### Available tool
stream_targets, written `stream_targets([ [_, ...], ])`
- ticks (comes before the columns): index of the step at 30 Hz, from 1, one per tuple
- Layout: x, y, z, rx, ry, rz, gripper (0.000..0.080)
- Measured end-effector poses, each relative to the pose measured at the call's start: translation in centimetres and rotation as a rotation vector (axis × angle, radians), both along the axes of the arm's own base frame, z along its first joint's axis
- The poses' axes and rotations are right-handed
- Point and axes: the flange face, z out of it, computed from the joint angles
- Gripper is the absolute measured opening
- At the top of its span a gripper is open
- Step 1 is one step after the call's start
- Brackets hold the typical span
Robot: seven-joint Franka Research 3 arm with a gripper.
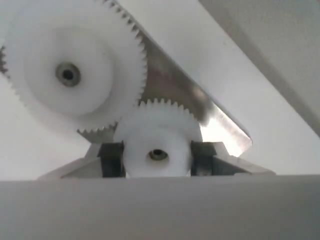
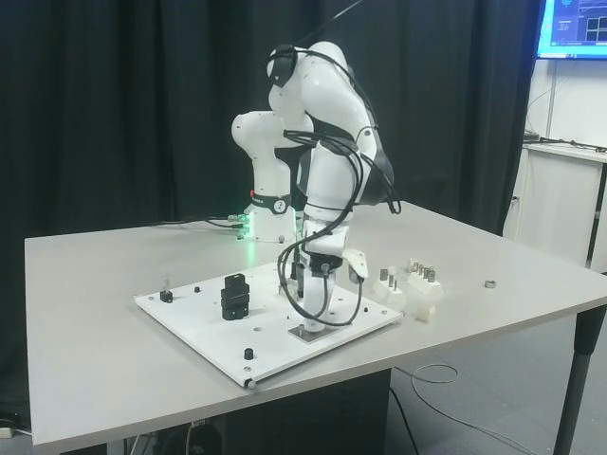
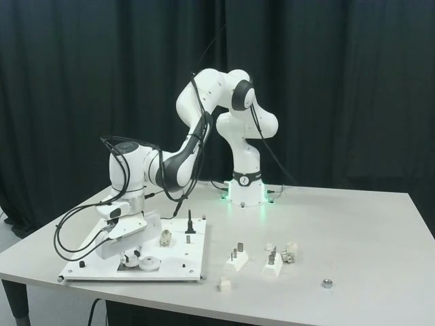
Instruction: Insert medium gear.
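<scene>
- The white board (image 3: 197, 255) lies on the grey worktop (image 3: 353, 231), with one corner close to the worktop's near edge in the first room view.
- The hand (image 1: 158, 156) works low over the board's outer end, near the board's rim; a metal plate (image 1: 220, 125) with a bare edge lies just beside it in the wrist view.
- Open worktop stretches away past the small white blocks with pins (image 3: 236, 258) and a lone nut (image 3: 327, 283), both well apart from the hand.
- The hand pinches the medium gear (image 1: 159, 135), its black fingers (image 1: 111, 159) pressed against the gear's hub on both sides.
- The medium gear sits just beside the large gear (image 1: 75, 65), their teeth meeting.
- The arm (image 3: 204, 122) bends from its base (image 3: 246, 190) up, over and down, with the wrist pointing at the board.
</scene>
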Motion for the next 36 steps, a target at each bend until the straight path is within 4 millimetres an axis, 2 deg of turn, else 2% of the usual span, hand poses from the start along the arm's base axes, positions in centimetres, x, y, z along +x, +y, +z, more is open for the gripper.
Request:
stream_targets([
  [8,0.0,-0.1,-0.7,-0.001,-0.005,-0.012,0.0282],
  [20,0.0,-0.2,0.4,0.004,-0.003,-0.038,0.0282],
  [36,0.0,-0.2,0.3,0.003,-0.005,-0.038,0.0282],
])
